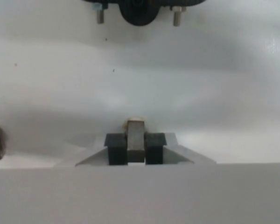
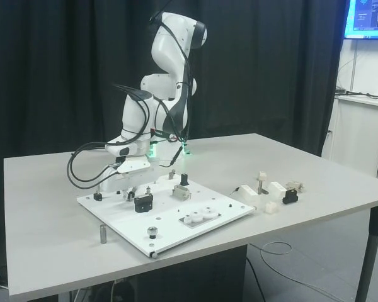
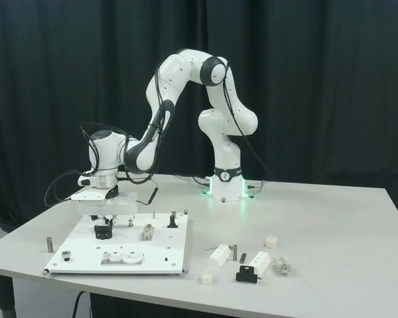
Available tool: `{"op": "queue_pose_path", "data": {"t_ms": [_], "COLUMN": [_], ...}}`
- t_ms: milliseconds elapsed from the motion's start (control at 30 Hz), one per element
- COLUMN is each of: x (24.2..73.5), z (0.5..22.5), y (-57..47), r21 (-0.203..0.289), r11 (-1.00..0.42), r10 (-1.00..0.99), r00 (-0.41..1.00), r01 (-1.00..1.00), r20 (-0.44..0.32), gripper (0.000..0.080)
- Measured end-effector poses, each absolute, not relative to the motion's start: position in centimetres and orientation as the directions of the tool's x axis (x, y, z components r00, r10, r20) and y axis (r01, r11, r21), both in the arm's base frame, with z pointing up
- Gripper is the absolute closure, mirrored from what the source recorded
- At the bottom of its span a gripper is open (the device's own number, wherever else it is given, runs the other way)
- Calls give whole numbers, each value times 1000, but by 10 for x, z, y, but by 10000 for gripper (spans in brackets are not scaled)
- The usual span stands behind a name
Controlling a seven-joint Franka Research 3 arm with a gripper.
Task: Remove square peg 2.
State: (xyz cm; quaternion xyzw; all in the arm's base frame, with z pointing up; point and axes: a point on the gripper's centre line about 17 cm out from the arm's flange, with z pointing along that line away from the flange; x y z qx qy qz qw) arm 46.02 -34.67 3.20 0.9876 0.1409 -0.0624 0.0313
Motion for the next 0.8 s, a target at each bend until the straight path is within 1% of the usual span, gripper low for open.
{"op": "queue_pose_path", "data": {"t_ms": [333,800], "x": [460,460], "z": [34,45], "y": [-346,-346], "r21": [41,30], "r11": [-958,-959], "r10": [276,276], "r00": [952,953], "r01": [283,282], "r20": [-131,-127], "gripper": [725,726]}}
